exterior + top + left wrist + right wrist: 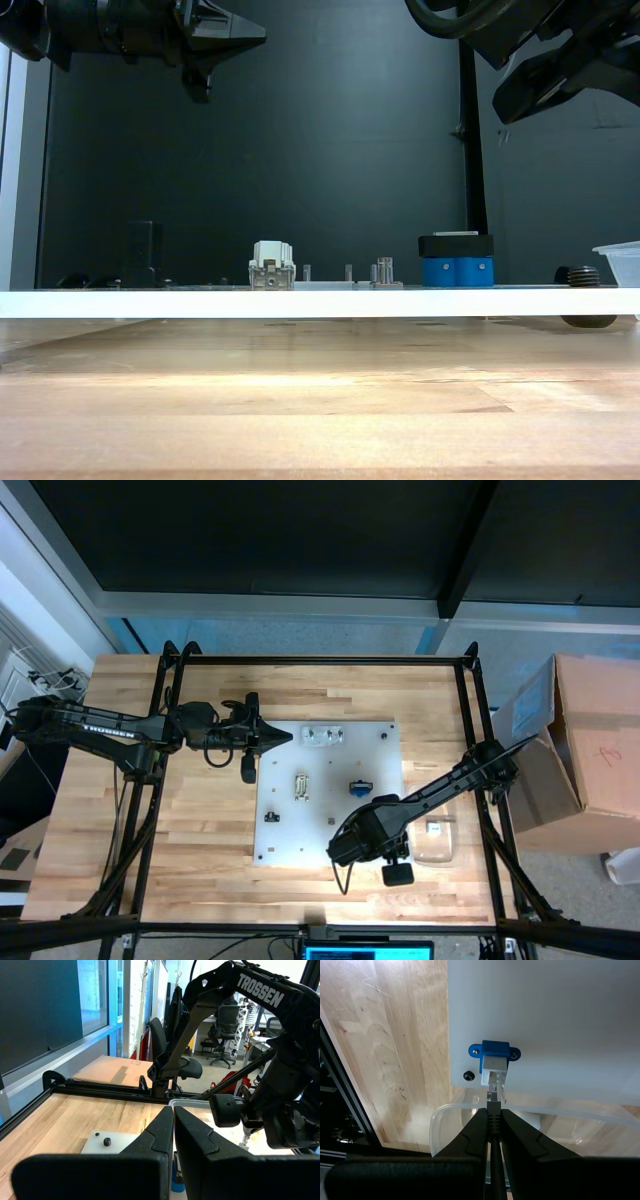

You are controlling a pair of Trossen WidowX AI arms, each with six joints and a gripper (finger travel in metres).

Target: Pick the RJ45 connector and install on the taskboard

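My right gripper is shut on the RJ45 connector, a clear plug sticking out past the fingertips with a black lead behind it. It hangs clear above the white taskboard, pointing toward the blue-framed metal socket, with a gap between plug and socket. From above, the right gripper is over the board's near part, short of the blue socket. My left gripper hovers high over the board's left edge, fingers shut on nothing.
A clear plastic tray lies right of the board, below the right arm. A grey connector block and small posts stand on the board. A cardboard box sits beyond the table's right edge. Black frame rails border the table.
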